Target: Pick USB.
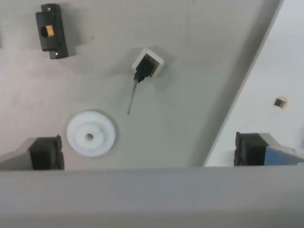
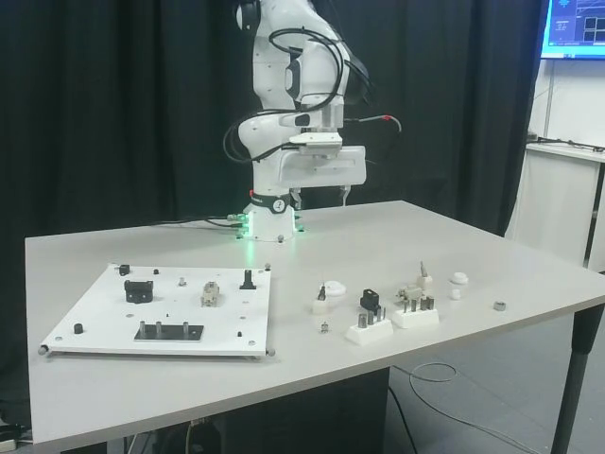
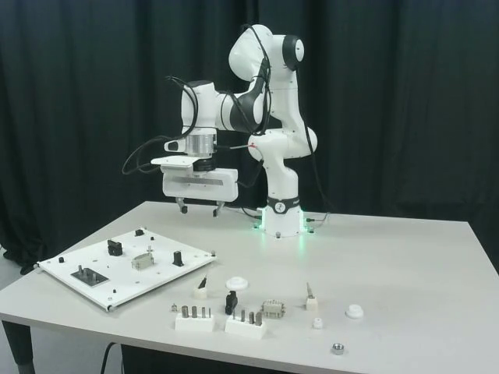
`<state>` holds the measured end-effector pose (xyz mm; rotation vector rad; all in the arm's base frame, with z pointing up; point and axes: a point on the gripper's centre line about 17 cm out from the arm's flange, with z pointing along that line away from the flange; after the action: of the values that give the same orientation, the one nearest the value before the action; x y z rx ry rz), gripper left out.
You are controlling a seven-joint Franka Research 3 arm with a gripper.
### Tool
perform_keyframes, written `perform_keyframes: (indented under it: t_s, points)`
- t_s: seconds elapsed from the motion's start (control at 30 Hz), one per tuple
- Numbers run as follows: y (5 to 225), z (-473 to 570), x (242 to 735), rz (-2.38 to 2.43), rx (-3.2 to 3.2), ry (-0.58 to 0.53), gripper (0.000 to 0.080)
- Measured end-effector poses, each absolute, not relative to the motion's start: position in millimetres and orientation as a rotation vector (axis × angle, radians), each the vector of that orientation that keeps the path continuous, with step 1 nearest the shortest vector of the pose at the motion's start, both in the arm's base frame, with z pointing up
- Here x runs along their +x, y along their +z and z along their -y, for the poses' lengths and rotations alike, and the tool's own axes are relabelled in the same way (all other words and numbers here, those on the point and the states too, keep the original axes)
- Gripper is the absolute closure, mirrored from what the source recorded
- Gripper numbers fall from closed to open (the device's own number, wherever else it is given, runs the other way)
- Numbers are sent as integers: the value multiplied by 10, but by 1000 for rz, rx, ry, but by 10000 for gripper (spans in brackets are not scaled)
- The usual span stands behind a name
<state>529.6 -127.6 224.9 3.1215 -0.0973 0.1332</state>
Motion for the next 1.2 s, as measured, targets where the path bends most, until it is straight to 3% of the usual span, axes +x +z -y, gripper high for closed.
perform_keyframes:
  t_s: [0.7, 1.2]
  points:
    - [2113, 1226, 5459, 5, 3101, 161, 3]
    - [2036, 1216, 5589, -346, 3053, 176, 3]
